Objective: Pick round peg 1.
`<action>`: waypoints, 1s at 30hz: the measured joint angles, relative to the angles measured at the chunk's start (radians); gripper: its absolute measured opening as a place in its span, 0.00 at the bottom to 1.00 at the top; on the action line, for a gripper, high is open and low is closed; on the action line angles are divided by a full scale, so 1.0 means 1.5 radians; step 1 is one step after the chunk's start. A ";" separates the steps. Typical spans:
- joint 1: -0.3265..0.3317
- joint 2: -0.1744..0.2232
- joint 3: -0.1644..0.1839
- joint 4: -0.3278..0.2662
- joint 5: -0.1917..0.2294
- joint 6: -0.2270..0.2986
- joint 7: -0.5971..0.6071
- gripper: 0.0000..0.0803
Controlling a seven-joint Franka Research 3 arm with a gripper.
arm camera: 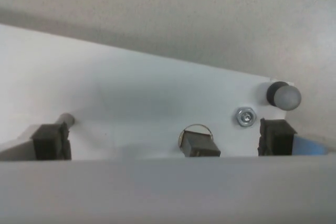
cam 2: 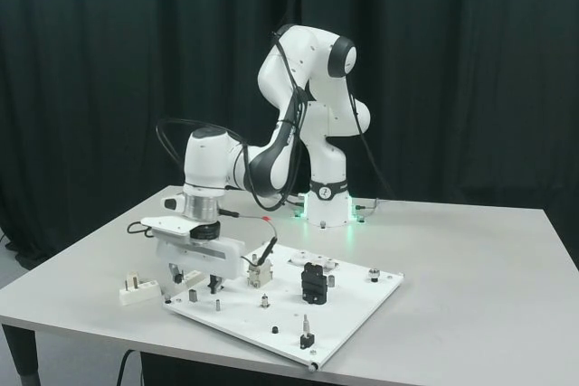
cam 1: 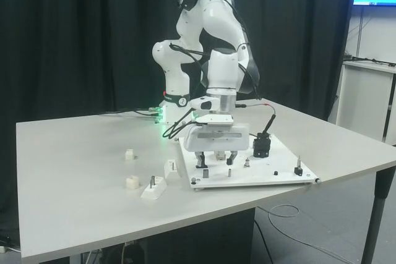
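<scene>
Claw fingers spread wide, gripping nothing, poised low over white board, round peg 1 standing upright on board between the fingertips, touching neither, hex nut beside it, board lying on grey bench

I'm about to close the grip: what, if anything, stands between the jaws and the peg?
Nothing visible does. The open gripper straddles the peg, with only bare white board between it and each jaw. A nut lies near one jaw but off the closing line.
</scene>
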 joint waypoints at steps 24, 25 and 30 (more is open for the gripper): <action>-0.007 -0.001 -0.001 0.008 -0.001 0.000 0.000 1.00; -0.007 -0.001 -0.001 0.008 -0.001 0.000 0.000 1.00; -0.007 -0.001 -0.001 0.009 -0.001 0.000 0.000 1.00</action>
